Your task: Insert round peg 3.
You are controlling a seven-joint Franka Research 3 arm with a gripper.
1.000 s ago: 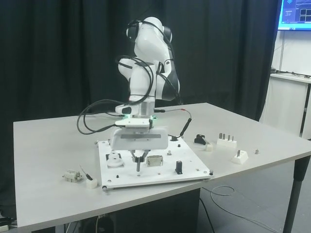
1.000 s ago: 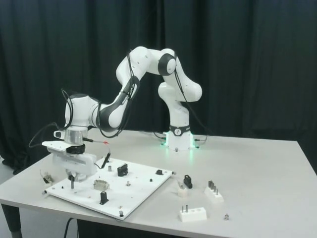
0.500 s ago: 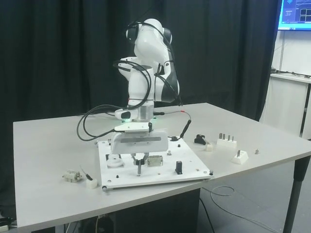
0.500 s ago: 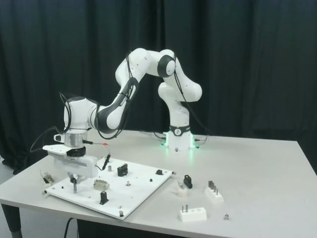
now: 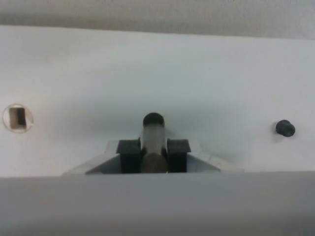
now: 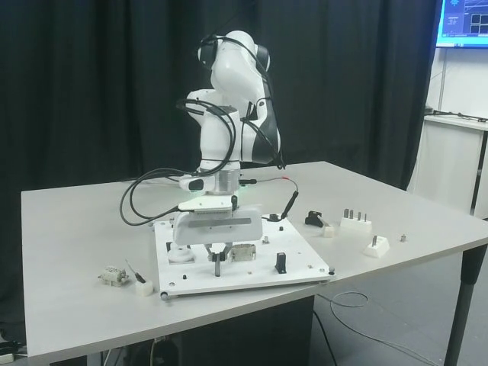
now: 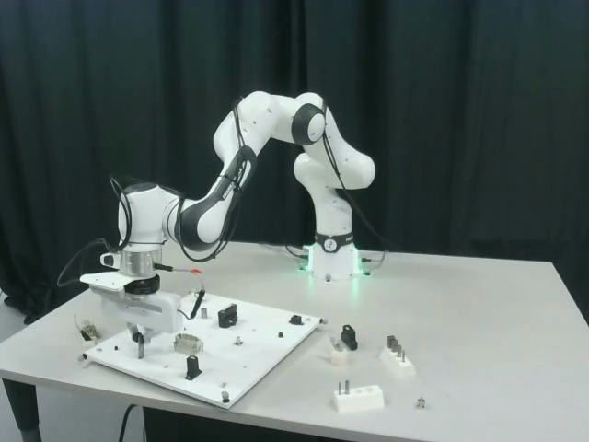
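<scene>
One white arm, one gripper, one white board. The fingers clamp a single round peg, held upright just above the board. A black stud and a square recess flank it. The peg is a dark, short cylinder.

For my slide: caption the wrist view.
Gripper shut on round peg, upright over the white board.
</scene>
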